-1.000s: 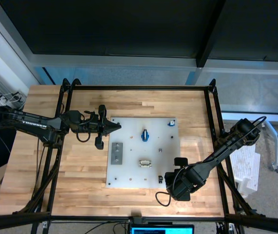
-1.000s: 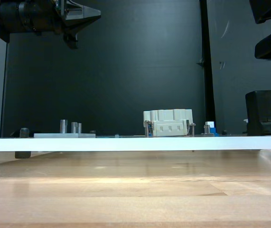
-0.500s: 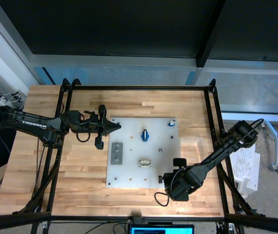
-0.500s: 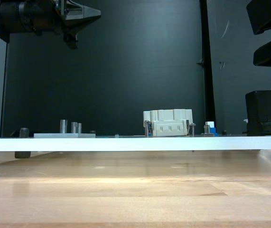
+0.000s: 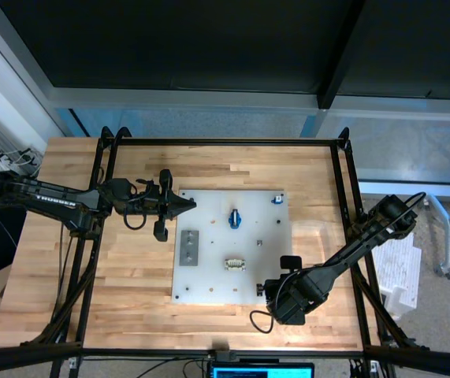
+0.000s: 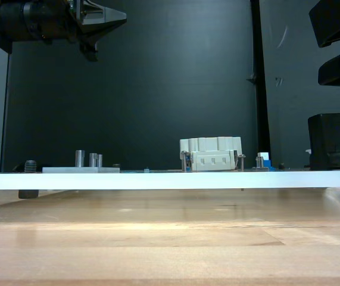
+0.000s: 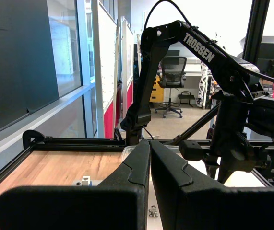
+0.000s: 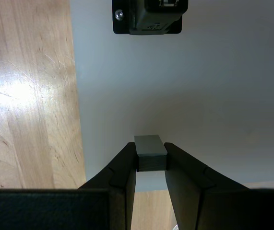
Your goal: Pick the 16mm bar and install on taskboard
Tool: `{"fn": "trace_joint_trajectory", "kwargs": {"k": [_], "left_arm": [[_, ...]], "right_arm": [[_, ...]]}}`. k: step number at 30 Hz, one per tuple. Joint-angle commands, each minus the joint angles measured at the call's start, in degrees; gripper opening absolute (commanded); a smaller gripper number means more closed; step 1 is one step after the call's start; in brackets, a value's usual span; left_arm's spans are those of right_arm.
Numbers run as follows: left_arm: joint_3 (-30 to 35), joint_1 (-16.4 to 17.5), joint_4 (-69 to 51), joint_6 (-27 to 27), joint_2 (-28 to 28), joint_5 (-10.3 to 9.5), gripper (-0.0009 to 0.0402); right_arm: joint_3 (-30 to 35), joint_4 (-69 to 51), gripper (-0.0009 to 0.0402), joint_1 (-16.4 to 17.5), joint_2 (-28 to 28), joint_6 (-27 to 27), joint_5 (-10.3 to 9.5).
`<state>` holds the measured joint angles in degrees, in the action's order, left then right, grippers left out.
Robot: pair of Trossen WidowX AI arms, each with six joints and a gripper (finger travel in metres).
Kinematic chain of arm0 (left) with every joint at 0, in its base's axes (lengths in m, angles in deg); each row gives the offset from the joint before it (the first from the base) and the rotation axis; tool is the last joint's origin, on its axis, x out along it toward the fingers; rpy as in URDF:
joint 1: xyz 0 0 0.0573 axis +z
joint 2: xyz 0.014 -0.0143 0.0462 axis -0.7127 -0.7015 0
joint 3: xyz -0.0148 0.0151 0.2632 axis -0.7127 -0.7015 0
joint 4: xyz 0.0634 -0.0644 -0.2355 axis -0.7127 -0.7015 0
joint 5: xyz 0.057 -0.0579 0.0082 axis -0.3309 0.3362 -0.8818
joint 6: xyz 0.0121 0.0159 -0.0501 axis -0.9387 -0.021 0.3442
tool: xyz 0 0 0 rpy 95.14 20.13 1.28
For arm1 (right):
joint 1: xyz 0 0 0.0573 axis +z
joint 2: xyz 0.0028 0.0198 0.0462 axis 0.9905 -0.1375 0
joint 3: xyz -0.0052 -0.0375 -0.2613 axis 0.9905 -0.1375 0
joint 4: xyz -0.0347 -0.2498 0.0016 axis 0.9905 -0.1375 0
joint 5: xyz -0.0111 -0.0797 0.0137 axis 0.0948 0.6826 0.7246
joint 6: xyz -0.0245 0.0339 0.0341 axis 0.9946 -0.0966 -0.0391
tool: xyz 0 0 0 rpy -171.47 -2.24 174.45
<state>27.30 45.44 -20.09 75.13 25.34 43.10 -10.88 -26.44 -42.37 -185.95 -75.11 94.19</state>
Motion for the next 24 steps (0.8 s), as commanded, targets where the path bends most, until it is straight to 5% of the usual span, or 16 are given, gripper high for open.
{"fn": "trace_joint_trajectory", "kwargs": {"k": [1, 14, 24], "left_arm": [[0.02, 0.02, 0.00, -0.02, -0.02, 0.02, 0.0000], [0.02, 0.02, 0.00, -0.02, -0.02, 0.02, 0.0000], [0.02, 0.02, 0.00, -0.02, -0.02, 0.02, 0.0000]], "right_arm": [[0.07, -0.52, 0.0076, 0.04, 0.61, 0.09, 0.04], [0.07, -0.61, 0.0218, 0.04, 2.60, 0.09, 0.04], [2.29, -4.96, 0.0276, 0.00, 7.30, 0.26, 0.59]]}}
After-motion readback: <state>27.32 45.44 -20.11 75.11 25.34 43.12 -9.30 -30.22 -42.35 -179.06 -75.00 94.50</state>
